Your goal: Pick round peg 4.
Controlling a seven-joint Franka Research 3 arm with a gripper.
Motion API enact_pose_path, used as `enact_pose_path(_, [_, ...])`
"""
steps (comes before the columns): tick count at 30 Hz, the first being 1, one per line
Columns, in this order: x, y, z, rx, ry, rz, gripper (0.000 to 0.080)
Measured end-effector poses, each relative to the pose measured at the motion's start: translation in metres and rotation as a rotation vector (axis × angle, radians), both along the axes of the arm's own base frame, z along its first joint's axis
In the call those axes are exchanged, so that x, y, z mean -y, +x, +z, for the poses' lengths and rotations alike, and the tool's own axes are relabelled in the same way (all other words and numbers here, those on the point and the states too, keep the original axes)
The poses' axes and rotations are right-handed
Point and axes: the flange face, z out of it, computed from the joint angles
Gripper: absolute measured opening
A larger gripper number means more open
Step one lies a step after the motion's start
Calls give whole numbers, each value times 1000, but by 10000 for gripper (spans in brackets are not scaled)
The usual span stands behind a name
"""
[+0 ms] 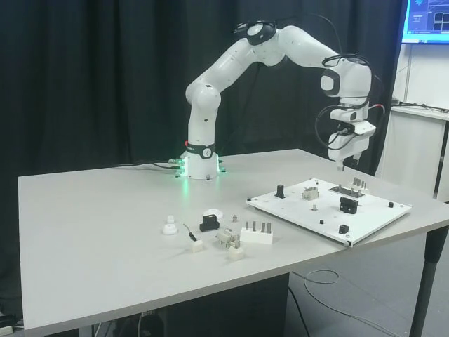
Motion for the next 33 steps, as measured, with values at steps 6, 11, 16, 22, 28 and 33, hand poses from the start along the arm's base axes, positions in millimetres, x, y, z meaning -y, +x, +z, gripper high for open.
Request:
enact_pose_path(6, [-3, 0, 1, 2, 2, -5, 800])
enact_pose_path(11, [-9, 0, 2, 0, 6, -13, 800])
enact_pose_path(16, [-22, -4, 2, -12, 23, -27, 800])
enact_pose_path(22, [-48, -13, 2, -42, 51, -43, 800])
enact_pose_path(28, [-79, -30, 1, -79, 59, -39, 800])
enact_pose_path(33, [-106, -48, -2, -100, 54, -31, 800])
